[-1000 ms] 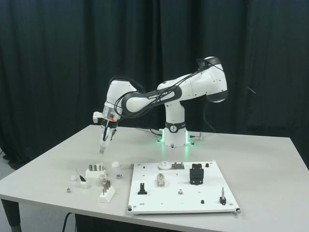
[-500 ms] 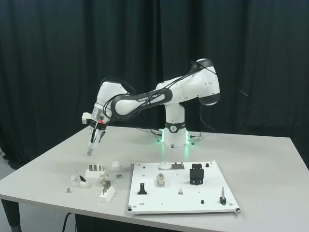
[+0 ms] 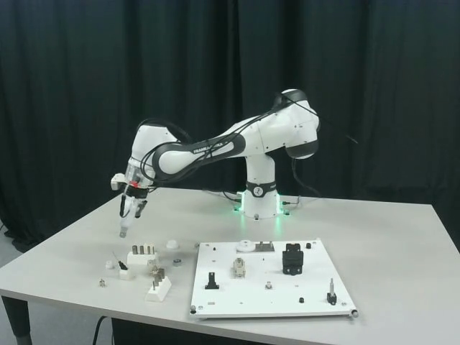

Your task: Pick round peg 4.

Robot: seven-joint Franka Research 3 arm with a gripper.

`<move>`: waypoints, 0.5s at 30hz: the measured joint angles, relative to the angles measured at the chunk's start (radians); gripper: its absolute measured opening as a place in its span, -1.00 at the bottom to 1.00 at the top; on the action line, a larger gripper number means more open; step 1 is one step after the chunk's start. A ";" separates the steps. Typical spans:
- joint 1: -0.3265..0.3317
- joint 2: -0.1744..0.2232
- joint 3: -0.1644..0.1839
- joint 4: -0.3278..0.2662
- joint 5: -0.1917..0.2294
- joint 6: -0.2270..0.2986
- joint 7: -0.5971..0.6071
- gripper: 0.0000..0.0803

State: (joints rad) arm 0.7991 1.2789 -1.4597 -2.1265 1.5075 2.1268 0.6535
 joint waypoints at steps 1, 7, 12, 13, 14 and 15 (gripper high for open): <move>-0.007 0.001 0.000 0.007 0.000 -0.014 0.005 0.99; -0.042 0.016 0.000 0.043 -0.008 -0.079 0.009 0.99; -0.067 0.024 0.003 0.075 -0.049 -0.119 0.009 0.99; -0.071 0.024 0.004 0.081 -0.058 -0.126 0.009 0.99; -0.076 0.024 0.005 0.088 -0.070 -0.135 0.009 0.99; -0.081 0.024 0.006 0.093 -0.079 -0.144 0.009 0.99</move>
State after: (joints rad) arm 0.7180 1.3026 -1.4532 -2.0332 1.4280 1.9827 0.6624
